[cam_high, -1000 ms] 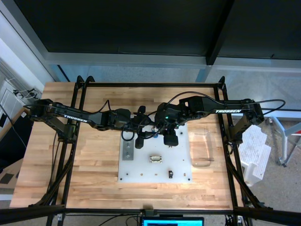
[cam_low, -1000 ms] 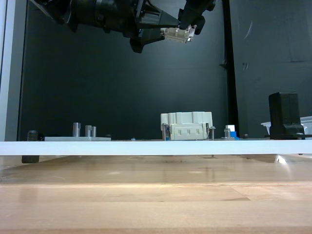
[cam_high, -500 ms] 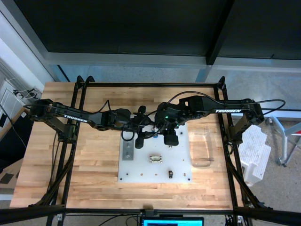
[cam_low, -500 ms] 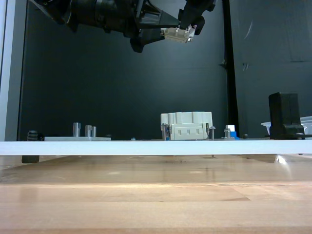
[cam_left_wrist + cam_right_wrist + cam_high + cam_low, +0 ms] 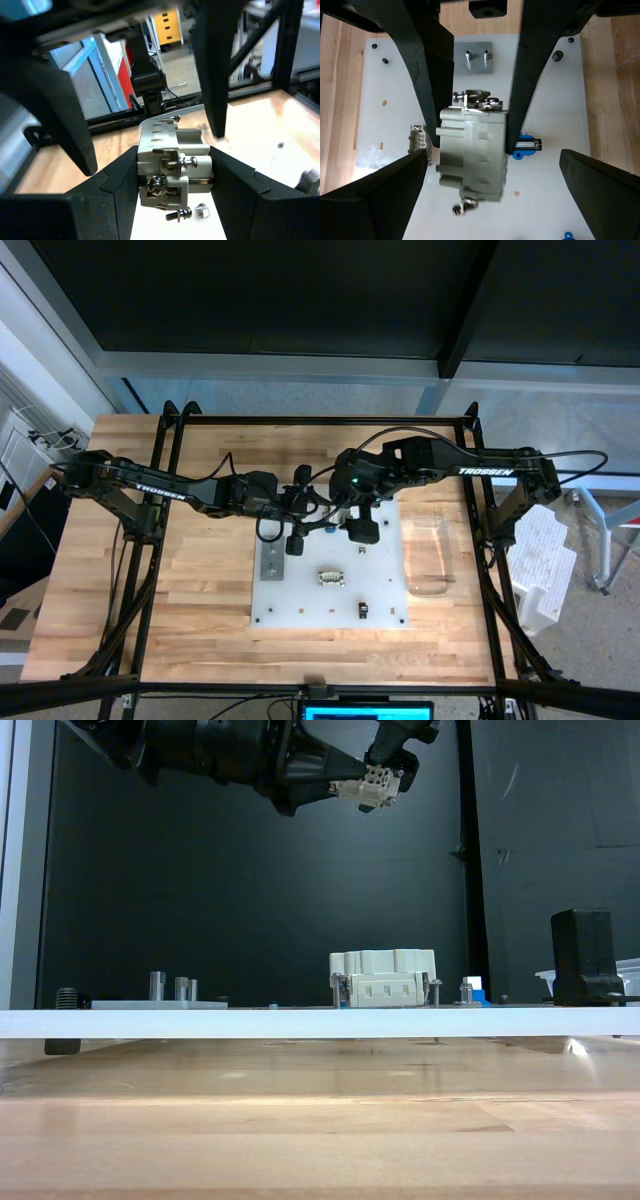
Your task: Pick the HAN10E connector and install on the hub
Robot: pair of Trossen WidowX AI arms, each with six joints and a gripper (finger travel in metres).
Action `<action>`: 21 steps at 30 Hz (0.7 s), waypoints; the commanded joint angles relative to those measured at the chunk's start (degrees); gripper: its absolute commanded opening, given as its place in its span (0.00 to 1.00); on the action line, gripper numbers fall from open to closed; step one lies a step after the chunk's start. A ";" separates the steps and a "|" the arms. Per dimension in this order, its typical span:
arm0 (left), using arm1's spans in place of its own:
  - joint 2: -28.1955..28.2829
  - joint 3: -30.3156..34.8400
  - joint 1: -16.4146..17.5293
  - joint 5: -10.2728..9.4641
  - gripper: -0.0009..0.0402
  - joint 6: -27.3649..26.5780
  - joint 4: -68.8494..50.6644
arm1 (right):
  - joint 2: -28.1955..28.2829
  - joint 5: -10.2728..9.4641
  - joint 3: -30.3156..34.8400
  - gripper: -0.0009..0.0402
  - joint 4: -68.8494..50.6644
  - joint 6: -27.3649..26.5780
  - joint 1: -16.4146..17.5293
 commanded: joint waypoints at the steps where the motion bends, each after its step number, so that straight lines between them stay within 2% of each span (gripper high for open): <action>1: 0.22 -0.04 0.02 -1.95 0.26 8.81 -0.09 | -0.07 -2.69 1.86 0.94 -1.33 -0.44 -0.57; 3: 0.20 -0.04 0.02 -3.15 0.27 14.40 -0.11 | -0.07 -3.85 2.82 0.94 -1.99 -0.39 -1.03; 6: 0.20 -0.04 0.02 -3.23 0.29 24.13 -0.11 | -0.07 -4.48 3.43 0.94 -2.49 -0.59 -1.70; 9: 0.20 -0.04 -0.13 -3.23 0.32 34.69 -0.09 | -0.02 -7.89 3.41 0.94 -2.54 -0.59 -2.69; 11: 0.20 -0.04 -0.15 -3.30 0.35 40.72 -0.11 | 0.02 -8.04 3.39 0.94 -2.51 -1.29 -3.08; 15: 0.20 -0.04 -0.37 -3.45 0.38 48.28 -0.07 | 0.02 -8.39 3.43 0.94 -2.56 -1.90 -3.76; 21: 0.20 -0.04 -0.42 -3.43 0.40 55.15 0.22 | 0.68 -10.03 3.15 0.94 -2.64 -3.04 -4.09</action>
